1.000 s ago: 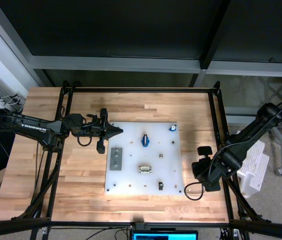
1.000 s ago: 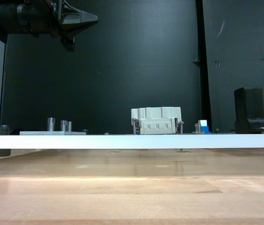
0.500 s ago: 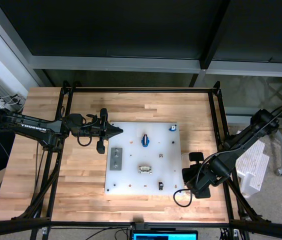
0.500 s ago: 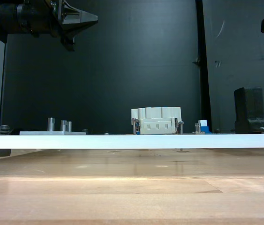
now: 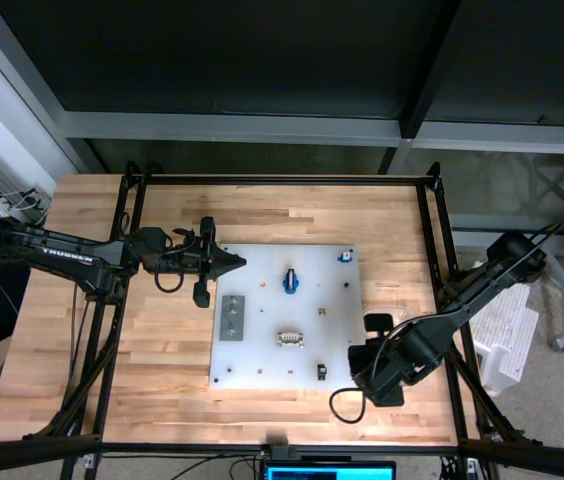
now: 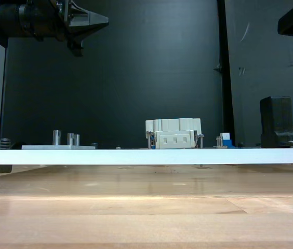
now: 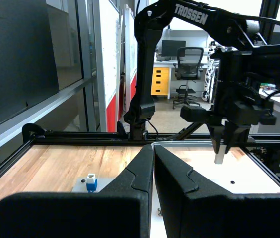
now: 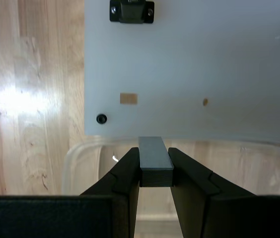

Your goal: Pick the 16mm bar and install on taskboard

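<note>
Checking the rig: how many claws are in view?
2. The left claw hovers shut by the taskboard, far-left corner; the right claw, shut on the 16mm bar, hangs by its near-right corner.

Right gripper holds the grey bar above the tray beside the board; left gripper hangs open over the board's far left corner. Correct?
No: the left gripper, over the far left corner of the taskboard, is shut, as the left wrist view shows. The right gripper does hold the 16mm bar above the clear tray.
</note>
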You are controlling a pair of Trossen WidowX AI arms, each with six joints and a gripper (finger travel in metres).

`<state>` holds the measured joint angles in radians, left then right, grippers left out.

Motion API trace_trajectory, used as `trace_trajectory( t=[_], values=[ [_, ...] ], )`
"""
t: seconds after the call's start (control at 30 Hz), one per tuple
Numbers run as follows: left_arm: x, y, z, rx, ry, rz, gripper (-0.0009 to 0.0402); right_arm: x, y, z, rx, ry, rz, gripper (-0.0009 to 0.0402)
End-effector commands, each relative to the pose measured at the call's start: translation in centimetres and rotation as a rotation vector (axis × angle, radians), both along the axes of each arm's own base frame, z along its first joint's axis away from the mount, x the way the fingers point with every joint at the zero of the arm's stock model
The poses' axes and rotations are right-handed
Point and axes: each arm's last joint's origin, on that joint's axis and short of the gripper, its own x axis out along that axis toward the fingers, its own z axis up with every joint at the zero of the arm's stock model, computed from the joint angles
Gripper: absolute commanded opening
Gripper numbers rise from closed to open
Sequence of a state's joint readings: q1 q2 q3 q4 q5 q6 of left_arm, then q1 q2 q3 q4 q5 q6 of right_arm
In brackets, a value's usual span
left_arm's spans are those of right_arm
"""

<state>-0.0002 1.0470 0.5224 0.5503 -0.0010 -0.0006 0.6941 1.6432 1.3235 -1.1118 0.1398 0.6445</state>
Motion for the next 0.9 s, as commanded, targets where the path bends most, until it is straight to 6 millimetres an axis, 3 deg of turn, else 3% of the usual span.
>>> trace_trajectory(
  t=[0.03, 0.5, 0.9],
  values=[
    [0.0, 0.0, 0.0, 0.000, 0.000, 0.000, 0.0000, 0.5, 0.3, -0.1, -0.001, 0.001, -0.003, 0.0014],
    [0.0, 0.0, 0.0, 0.000, 0.000, 0.000, 0.0000, 2.4, 1.3, -1.3, -0.004, 0.013, -0.045, 0.0014],
    [0.0, 0.0, 0.0, 0.000, 0.000, 0.000, 0.0000, 2.4, 1.2, -2.2, -0.003, 0.011, -0.054, 0.0014]
  ],
)
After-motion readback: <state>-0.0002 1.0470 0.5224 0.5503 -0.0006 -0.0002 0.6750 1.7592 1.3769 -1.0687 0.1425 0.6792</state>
